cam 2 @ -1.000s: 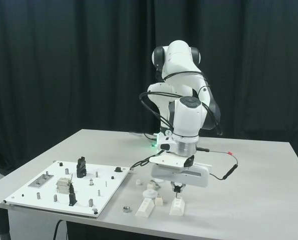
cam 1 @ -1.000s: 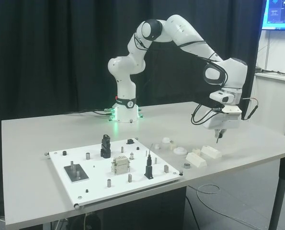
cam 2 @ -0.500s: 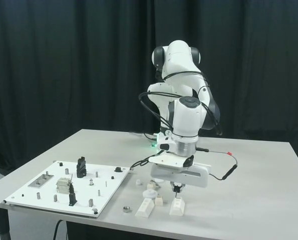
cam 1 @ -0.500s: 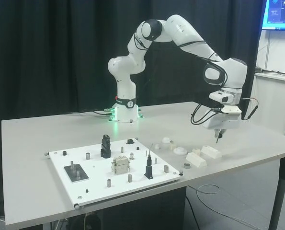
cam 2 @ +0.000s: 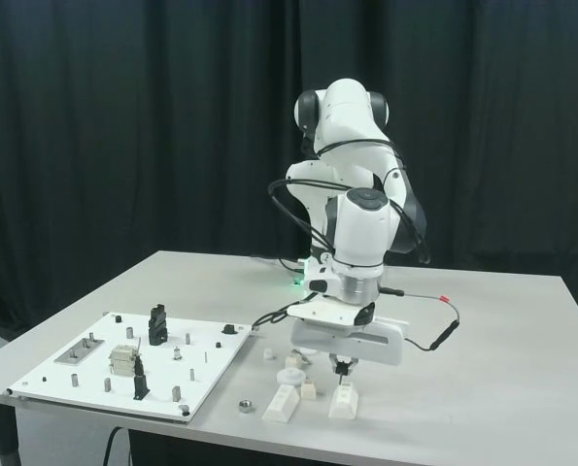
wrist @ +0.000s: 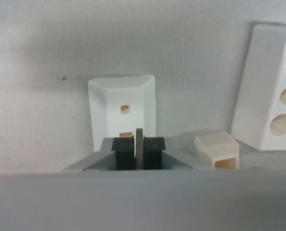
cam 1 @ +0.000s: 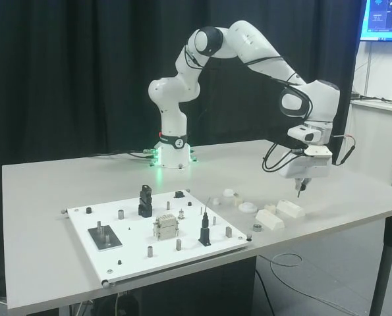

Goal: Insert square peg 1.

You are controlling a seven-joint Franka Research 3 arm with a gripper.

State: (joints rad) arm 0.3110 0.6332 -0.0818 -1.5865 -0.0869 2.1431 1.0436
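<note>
My gripper [wrist: 139,153] is shut on a thin grey square peg [wrist: 139,144], held upright between the black fingers [wrist: 124,153]. Just below it lies a white block [wrist: 123,108] with two small square holes in its top. The peg tip hangs over the hole nearer the fingers, and I cannot tell if it touches. In the first room view the gripper [cam 1: 300,187] hovers a little above that block [cam 1: 291,209] at the table's right side. In the second room view the gripper [cam 2: 341,369] stands over the same block [cam 2: 344,401].
A longer white block with round holes [wrist: 272,91] and a small cube [wrist: 217,149] lie beside the target block. Small white discs [cam 1: 248,207] and a nut [cam 1: 255,228] sit nearby. The white task board [cam 1: 126,253] with several upright fixtures lies to the left.
The gripper has edged up very slightly over the block. Nothing else has moved.
</note>
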